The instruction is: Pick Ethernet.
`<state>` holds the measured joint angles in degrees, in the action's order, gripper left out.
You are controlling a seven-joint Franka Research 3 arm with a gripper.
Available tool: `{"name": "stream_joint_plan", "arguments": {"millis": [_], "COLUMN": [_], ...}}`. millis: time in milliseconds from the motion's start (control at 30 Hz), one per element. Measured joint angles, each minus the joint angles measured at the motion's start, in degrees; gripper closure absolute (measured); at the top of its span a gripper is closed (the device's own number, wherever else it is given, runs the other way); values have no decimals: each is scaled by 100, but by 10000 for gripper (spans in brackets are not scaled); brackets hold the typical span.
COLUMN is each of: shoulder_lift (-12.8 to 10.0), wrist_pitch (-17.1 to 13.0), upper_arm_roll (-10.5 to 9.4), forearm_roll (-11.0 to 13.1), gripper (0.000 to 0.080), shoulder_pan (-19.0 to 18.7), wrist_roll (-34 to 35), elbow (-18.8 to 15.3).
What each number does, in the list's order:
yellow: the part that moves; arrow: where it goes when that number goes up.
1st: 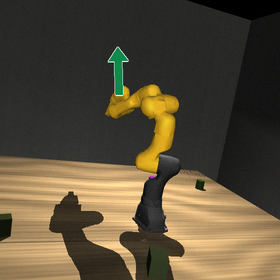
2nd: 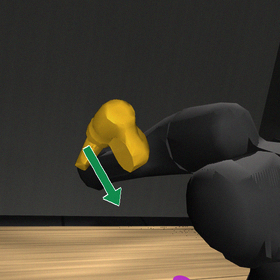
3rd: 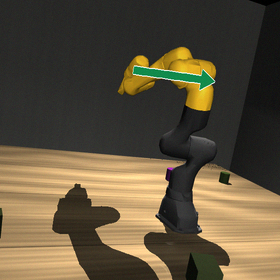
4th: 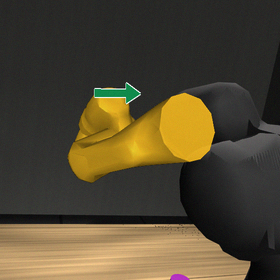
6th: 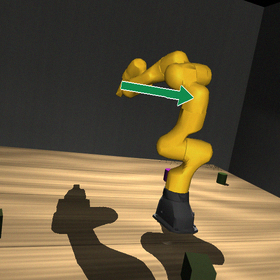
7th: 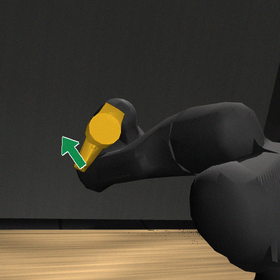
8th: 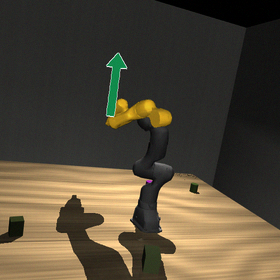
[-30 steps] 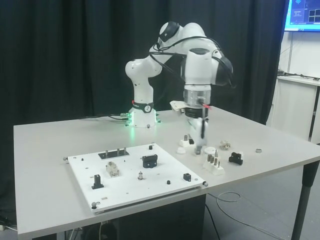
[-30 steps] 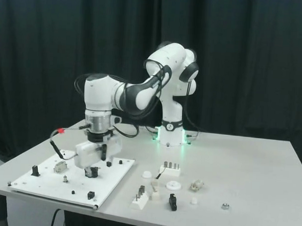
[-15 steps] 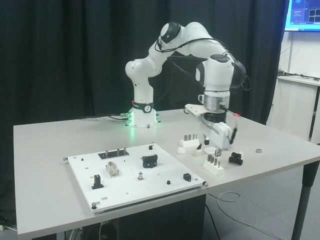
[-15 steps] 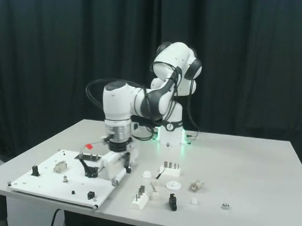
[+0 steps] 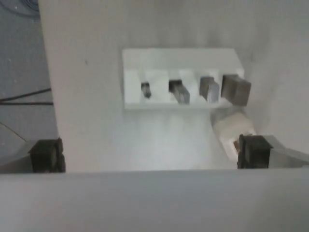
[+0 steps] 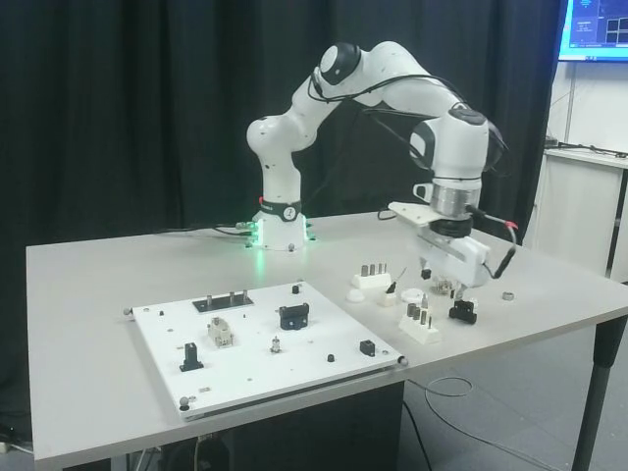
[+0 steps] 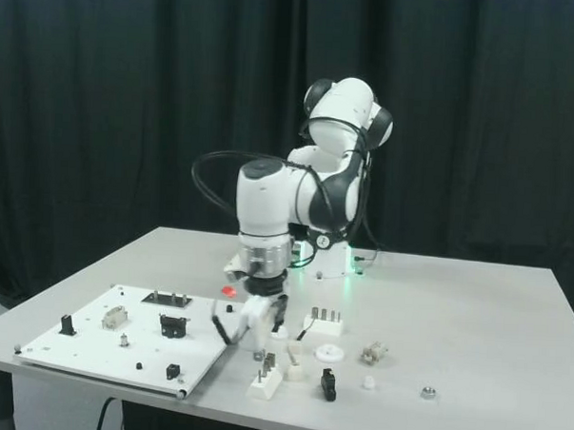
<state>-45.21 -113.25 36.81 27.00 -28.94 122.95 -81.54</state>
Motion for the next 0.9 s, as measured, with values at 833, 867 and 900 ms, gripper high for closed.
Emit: {"name": "stream_joint_plan", "arguments": {"millis": [833,867,900], "shoulder_lift": [356,374,394], "wrist_pitch": [-165,-176,-186], "upper_arm_roll": [-920,-927,-932], "forearm_roll": [-1544,-1544,-1544], "gripper": [3,3,3], "shoulder_pan": [-194,-190,-186], "wrist_roll": [-2835,-2920,-2997], "elbow": [-289,-318,-350]}}
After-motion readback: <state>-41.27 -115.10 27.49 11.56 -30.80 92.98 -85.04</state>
